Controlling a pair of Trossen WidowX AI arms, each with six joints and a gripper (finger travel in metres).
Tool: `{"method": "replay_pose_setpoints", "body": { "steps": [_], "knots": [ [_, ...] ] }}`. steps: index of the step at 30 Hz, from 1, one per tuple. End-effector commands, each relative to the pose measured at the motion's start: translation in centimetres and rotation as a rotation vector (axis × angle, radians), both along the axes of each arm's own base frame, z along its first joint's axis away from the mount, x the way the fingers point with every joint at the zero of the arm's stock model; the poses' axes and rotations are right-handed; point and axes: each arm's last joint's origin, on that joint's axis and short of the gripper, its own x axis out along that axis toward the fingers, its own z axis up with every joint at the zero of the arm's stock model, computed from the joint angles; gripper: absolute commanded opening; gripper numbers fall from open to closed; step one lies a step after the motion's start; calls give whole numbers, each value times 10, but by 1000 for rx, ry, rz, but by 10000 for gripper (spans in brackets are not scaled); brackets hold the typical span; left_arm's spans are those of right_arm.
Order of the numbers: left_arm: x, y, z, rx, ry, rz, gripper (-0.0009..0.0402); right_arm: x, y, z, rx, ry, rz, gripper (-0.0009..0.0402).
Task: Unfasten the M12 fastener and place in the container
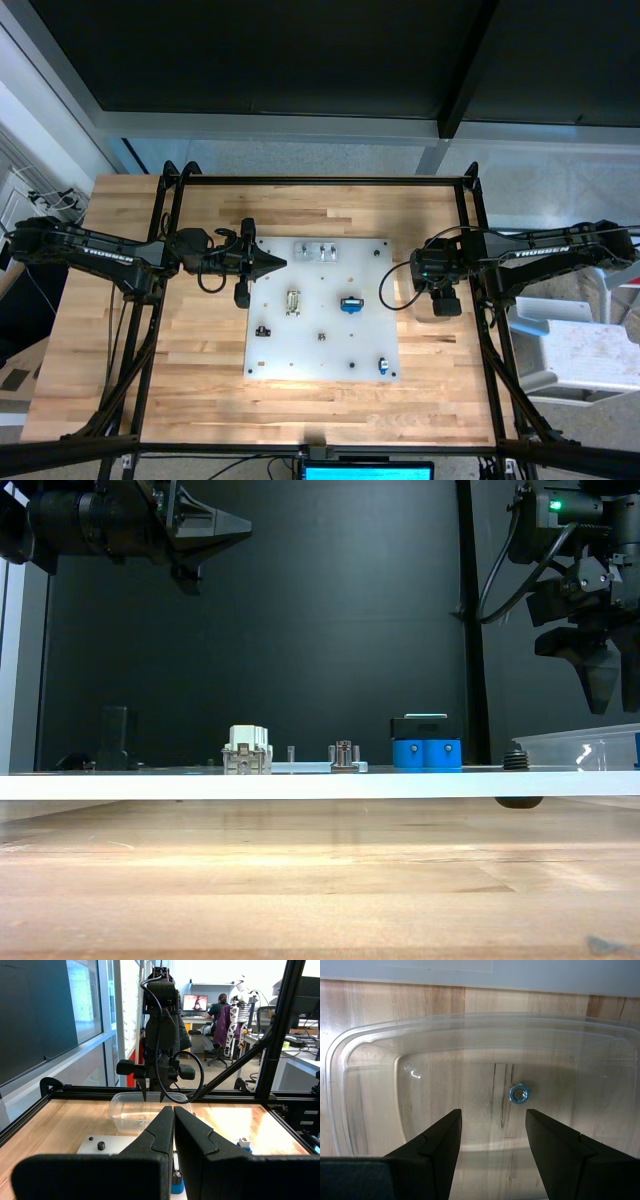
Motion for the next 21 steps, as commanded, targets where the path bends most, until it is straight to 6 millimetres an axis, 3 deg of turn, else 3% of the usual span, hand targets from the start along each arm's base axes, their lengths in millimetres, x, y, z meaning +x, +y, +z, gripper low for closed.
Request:
{"method": "replay_pose_setpoints", "body": {
  "steps": [1, 21],
  "knots": [
    [0, 0, 0, 0, 0, 0, 0, 0, 0, 0, 0, -2, 1, 177],
    [0, 0, 0, 0, 0, 0, 0, 1, 0, 0, -1, -9, 1, 177]
  ]
}}
